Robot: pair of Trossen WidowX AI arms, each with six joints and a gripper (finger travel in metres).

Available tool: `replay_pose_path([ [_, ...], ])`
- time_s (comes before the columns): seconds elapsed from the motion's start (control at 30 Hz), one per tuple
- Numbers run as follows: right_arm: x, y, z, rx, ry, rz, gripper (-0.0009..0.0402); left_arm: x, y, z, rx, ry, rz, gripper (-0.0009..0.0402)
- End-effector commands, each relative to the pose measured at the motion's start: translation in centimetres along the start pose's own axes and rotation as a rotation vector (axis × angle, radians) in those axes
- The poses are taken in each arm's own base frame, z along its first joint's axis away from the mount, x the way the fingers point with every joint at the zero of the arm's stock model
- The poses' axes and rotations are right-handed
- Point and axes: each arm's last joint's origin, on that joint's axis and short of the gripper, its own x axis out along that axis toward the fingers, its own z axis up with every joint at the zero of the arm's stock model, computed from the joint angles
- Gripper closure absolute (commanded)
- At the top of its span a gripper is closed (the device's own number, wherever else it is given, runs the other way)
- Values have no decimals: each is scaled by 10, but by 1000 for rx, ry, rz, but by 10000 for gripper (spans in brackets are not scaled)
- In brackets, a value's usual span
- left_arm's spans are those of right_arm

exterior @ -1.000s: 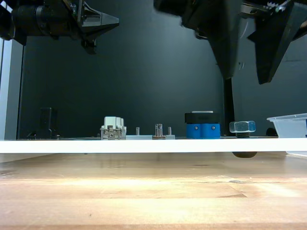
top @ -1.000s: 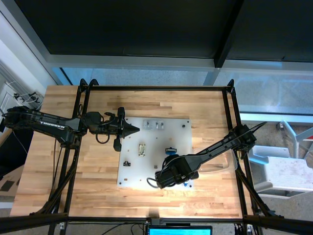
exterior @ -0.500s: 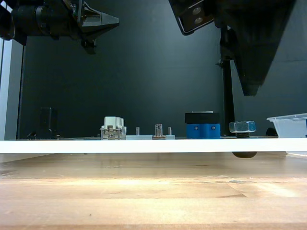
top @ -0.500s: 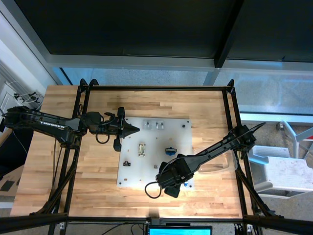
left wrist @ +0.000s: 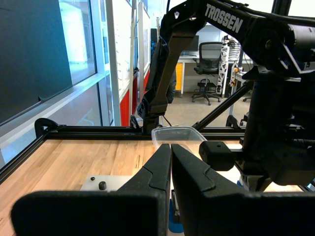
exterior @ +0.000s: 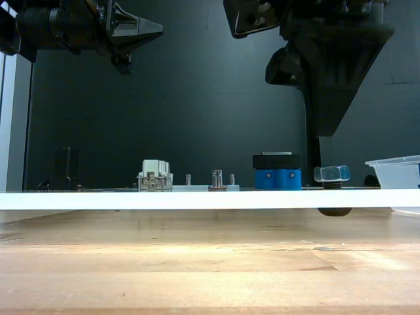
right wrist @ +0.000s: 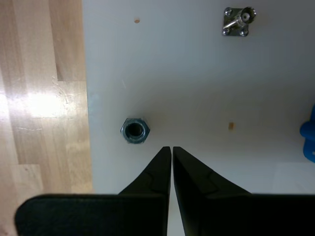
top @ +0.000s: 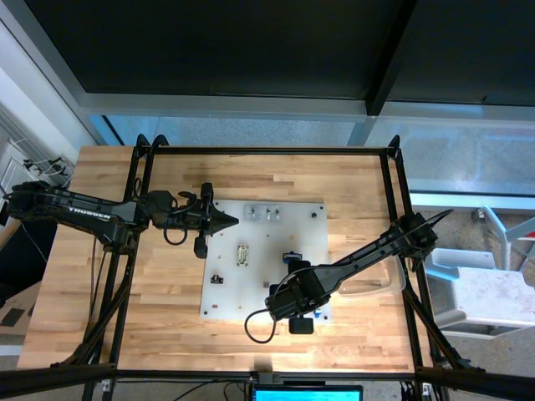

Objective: Pick the M12 fastener and fasten on the M12 threads

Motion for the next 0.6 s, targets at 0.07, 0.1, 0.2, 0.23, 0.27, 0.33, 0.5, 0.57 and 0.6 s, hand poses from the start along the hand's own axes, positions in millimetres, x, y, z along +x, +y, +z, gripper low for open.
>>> replay_pose_path([
  [0.07, 13, 0, -2, -13, 10, -4, 394, 0, 0, 0, 0, 0, 0, 393],
  [0.1, 16, 0, -2, -14, 16, -4, 393, 0, 0, 0, 0, 0, 0, 393],
  [0.2, 18, 1, -2, -15, 17, -4, 394, 0, 0, 0, 0, 0, 0, 393],
  [0.23, 18, 1, -2, -15, 14, -2, 394, 0, 0, 0, 0, 0, 0, 393],
  [0.27, 18, 1, -2, -15, 14, -1, 394, 0, 0, 0, 0, 0, 0, 393],
  [0.33, 19, 2, -3, -17, 17, -3, 394, 0, 0, 0, 0, 0, 0, 393],
  [0.5, 23, 2, -5, -19, 20, -3, 394, 0, 0, 0, 0, 0, 0, 393],
  [0.57, 26, 3, -6, -19, 17, 10, 394, 0, 0, 0, 0, 0, 0, 393],
  [0.6, 27, 3, -5, -18, 12, 27, 394, 0, 0, 0, 0, 0, 0, 393],
])
